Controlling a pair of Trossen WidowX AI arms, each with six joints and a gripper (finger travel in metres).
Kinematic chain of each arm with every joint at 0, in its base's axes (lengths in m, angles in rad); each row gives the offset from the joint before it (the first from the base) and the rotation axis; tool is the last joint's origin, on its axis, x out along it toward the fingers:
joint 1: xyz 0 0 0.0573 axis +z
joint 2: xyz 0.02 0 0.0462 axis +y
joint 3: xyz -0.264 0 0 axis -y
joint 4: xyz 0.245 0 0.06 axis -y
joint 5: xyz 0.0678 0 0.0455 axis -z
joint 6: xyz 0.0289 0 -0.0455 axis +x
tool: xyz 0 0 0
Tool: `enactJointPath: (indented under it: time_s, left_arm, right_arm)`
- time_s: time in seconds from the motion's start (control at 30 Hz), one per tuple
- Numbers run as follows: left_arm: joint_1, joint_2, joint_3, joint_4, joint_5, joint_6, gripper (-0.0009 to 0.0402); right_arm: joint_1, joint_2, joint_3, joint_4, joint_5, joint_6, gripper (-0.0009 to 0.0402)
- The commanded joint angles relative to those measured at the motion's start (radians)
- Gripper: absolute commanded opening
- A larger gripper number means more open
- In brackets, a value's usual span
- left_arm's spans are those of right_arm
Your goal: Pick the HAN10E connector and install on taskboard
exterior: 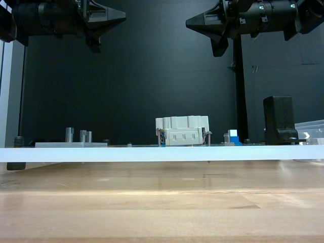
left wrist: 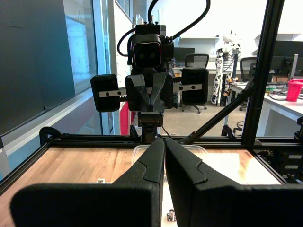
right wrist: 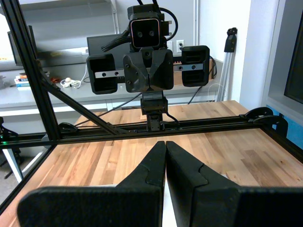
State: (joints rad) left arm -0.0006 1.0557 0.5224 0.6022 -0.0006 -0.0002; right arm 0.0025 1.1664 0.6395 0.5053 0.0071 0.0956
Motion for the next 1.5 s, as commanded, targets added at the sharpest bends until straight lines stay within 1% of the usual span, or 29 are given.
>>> enactJointPath:
  time_s: [0.03, 0.43, 0.53, 0.6, 0.63, 0.77, 0.93, 1.17, 1.23, 1.37, 1.5]
  left_arm:
    - [0.000, 0.000, 0.000, 0.000, 0.000, 0.000, 0.0001]
    - [0.000, 0.000, 0.000, 0.000, 0.000, 0.000, 0.0001]
    - [0.000, 0.000, 0.000, 0.000, 0.000, 0.000, 0.0001]
    - [0.000, 0.000, 0.000, 0.000, 0.000, 0.000, 0.0001]
    - [0.000, 0.000, 0.000, 0.000, 0.000, 0.000, 0.0001]
    - [0.000, 0.000, 0.000, 0.000, 0.000, 0.000, 0.0001]
    - [0.000, 0.000, 0.000, 0.000, 0.000, 0.000, 0.0001]
    - [0.000, 0.000, 0.000, 0.000, 0.000, 0.000, 0.0001]
    - [0.000, 0.000, 0.000, 0.000, 0.000, 0.000, 0.0001]
    - [0.000, 0.000, 0.000, 0.000, 0.000, 0.000, 0.0001]
    - [0.001, 0.000, 0.000, 0.000, 0.000, 0.000, 0.0001]
  right_arm:
    - [0.000, 0.000, 0.000, 0.000, 0.000, 0.000, 0.0000]
    - [0.000, 0.000, 0.000, 0.000, -0.001, 0.006, 0.0000]
    - [0.000, 0.000, 0.001, -0.003, -0.012, 0.034, 0.0000]
    - [0.000, -0.002, 0.008, -0.032, -0.019, 0.029, 0.0000]
    - [0.000, -0.006, 0.016, -0.059, -0.032, 0.027, 0.0000]
    - [0.002, -0.028, 0.051, -0.187, -0.037, 0.027, 0.0000]
    - [0.004, -0.061, 0.106, -0.426, -0.038, 0.027, 0.0000]
    - [0.013, -0.063, 0.224, -0.801, -0.035, 0.038, 0.0000]
    - [0.021, -0.063, 0.254, -0.887, -0.035, 0.039, 0.0000]
    - [0.037, -0.063, 0.299, -1.024, -0.034, 0.079, 0.0000]
    - [0.058, -0.063, 0.340, -1.166, -0.032, 0.082, 0.0000]
